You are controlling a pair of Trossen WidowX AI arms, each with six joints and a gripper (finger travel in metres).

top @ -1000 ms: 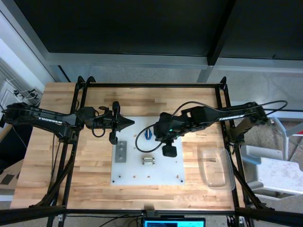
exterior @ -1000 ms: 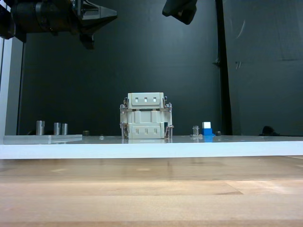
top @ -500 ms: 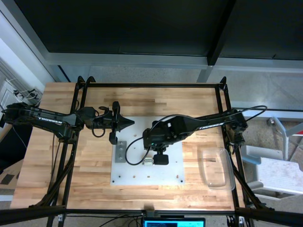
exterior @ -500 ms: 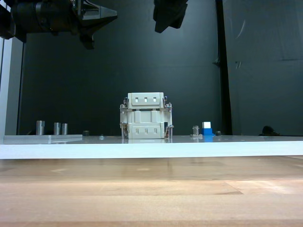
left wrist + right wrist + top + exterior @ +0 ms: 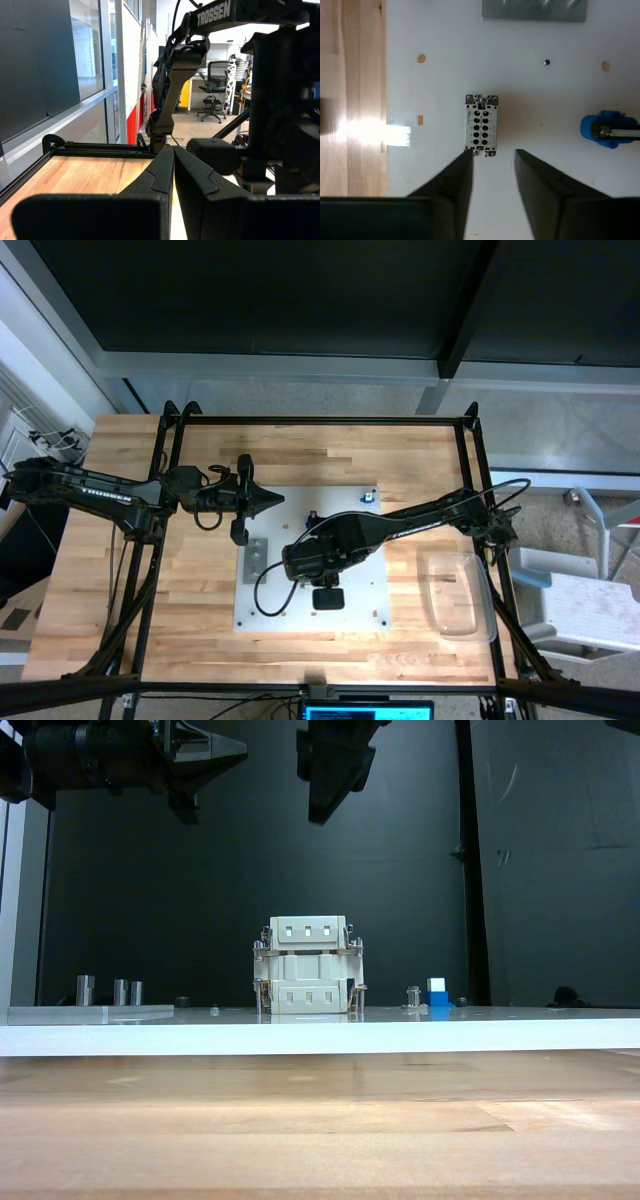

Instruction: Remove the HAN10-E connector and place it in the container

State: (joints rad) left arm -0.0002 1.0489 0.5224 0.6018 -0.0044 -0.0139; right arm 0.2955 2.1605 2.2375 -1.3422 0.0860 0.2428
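Right pincer (image 5: 492, 154), black, hangs with its two fingers spread wide. It sits straight above, at twelve o'clock of, the small light-grey rectangular HAN10-E connector (image 5: 481, 125), well clear of it and touching nothing. The connector stands upright on the flat white square board (image 5: 365, 595), near the board's middle. From the high view the arm hides it.

Its top face shows two columns of five dark holes, with a small metal screw at each short end. Seen from table height, the connector (image 5: 308, 965) is two stacked grey tiers, each with three small square windows, and has metal clips at the corners.

It looks like hard moulded plastic: stiff, light, smooth-sided and not fragile. The best hold is probably across the narrow width, on the two long flat flanks of the upper tier. It may be latched to its base and resist a straight pull.

The clear plastic rectangular container (image 5: 455, 595) lies on the wooden table at three o'clock of the board. The left pincer (image 5: 173, 165), fingers pressed together, is parked in the air around ten o'clock of the board.
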